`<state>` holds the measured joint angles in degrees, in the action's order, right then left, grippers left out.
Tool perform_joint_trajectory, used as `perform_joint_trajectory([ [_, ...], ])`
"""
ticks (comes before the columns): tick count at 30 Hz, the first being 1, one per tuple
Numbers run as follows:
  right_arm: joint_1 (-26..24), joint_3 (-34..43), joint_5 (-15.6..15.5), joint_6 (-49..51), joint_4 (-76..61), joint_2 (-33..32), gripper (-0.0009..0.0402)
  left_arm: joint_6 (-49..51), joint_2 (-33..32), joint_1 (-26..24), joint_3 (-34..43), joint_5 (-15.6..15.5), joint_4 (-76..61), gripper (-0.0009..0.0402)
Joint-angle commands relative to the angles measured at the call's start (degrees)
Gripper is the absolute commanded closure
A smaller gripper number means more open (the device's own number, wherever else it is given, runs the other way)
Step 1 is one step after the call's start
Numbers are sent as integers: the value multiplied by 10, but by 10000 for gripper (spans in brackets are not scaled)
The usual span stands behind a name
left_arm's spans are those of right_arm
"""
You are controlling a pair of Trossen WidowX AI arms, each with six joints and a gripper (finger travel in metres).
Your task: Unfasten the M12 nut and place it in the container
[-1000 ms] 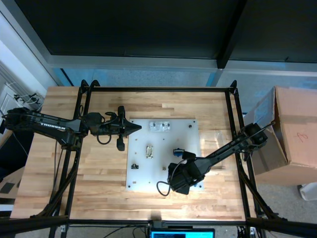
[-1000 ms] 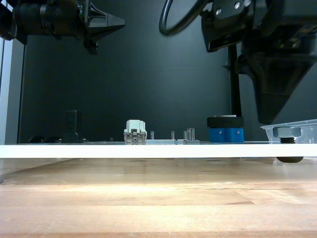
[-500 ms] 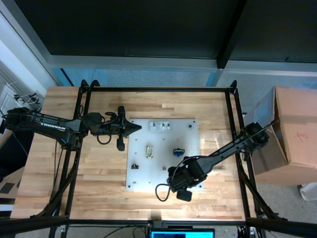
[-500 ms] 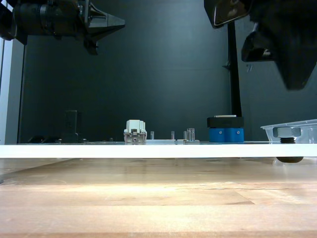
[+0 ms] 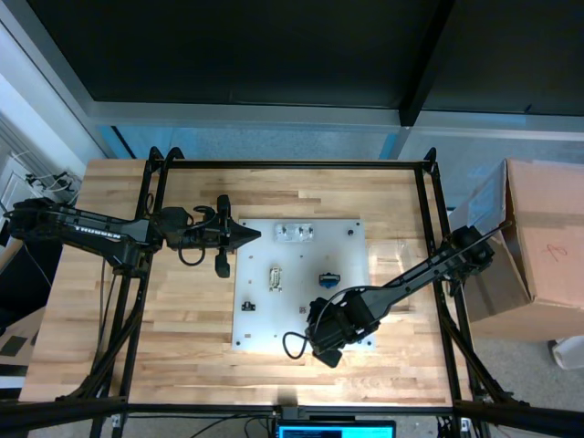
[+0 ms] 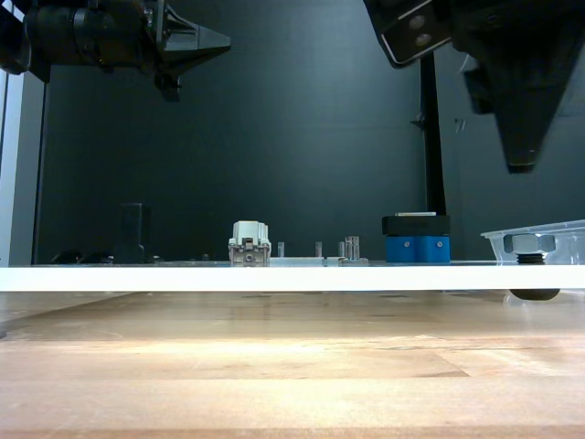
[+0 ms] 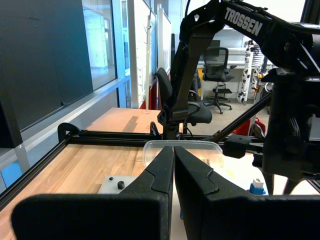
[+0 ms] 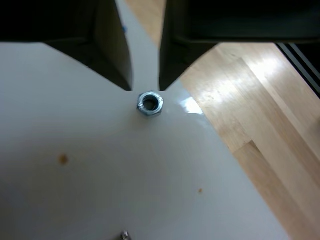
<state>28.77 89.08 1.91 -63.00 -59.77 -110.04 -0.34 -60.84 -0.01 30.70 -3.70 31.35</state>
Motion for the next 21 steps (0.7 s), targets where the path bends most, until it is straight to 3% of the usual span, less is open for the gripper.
perform_joint_trajectory([
  [1, 0, 0, 3, -26, 1, -1, 247, 0, 0, 0, 0, 0, 0, 393],
  [7, 0, 0, 15, -40, 2, -12, 159, 0, 0, 0, 0, 0, 0, 393],
  [11, 0, 0, 15, -26, 11, -34, 128, 0, 0, 0, 0, 0, 0, 393],
  [16, 0, 0, 9, -25, 23, -56, 125, 0, 0, 0, 0, 0, 0, 393],
  [21, 0, 0, -7, -20, 25, -67, 160, 0, 0, 0, 0, 0, 0, 393],
])
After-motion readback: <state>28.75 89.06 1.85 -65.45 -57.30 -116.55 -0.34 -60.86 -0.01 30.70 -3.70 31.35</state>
